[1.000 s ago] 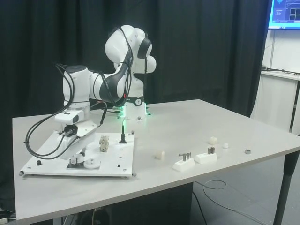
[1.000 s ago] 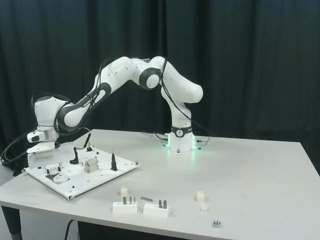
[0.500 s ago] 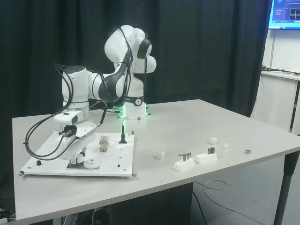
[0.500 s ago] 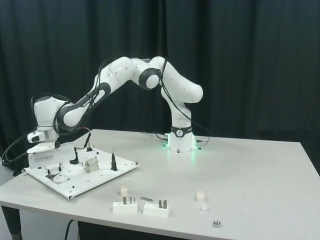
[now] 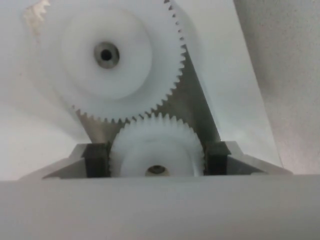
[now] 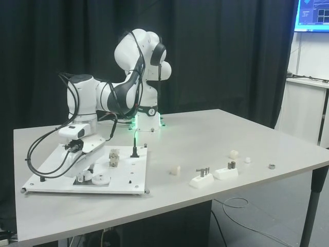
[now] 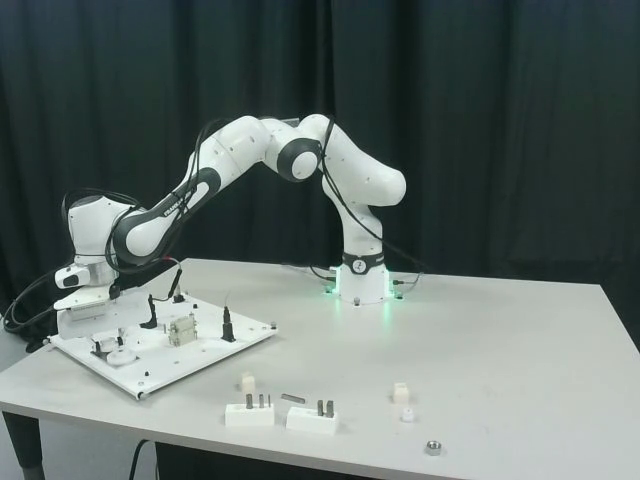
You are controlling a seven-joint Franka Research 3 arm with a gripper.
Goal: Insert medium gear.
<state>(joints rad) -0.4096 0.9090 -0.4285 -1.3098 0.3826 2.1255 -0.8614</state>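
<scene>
The white medium gear point(image 5: 156, 147) sits between the black pads point(image 5: 96, 160) of my gripper point(image 5: 156, 162), which is shut on it. Its teeth mesh with those of the larger white gear point(image 5: 107, 60) on the grey metal plate point(image 5: 197, 107). In the first room view the gripper point(image 6: 82, 172) is down at the near left of the white board point(image 6: 123, 175), beside the large gear point(image 6: 101, 179). The second room view shows the gripper point(image 7: 97, 343) low over the board point(image 7: 200, 355), next to the large gear point(image 7: 121, 357). The arm hides the medium gear in both room views.
The board also carries a small block point(image 6: 113, 157) and an upright black peg point(image 6: 134, 149). Two white holders point(image 6: 201, 180) point(image 6: 225, 172), small white pieces point(image 6: 175, 169) point(image 6: 234, 153) and a nut point(image 6: 271, 165) lie on the grey table. The arm's base point(image 6: 146, 121) stands behind the board.
The wrist and hand have shifted slightly to the left over the board. The gripper has stayed low beside the large gear.
</scene>
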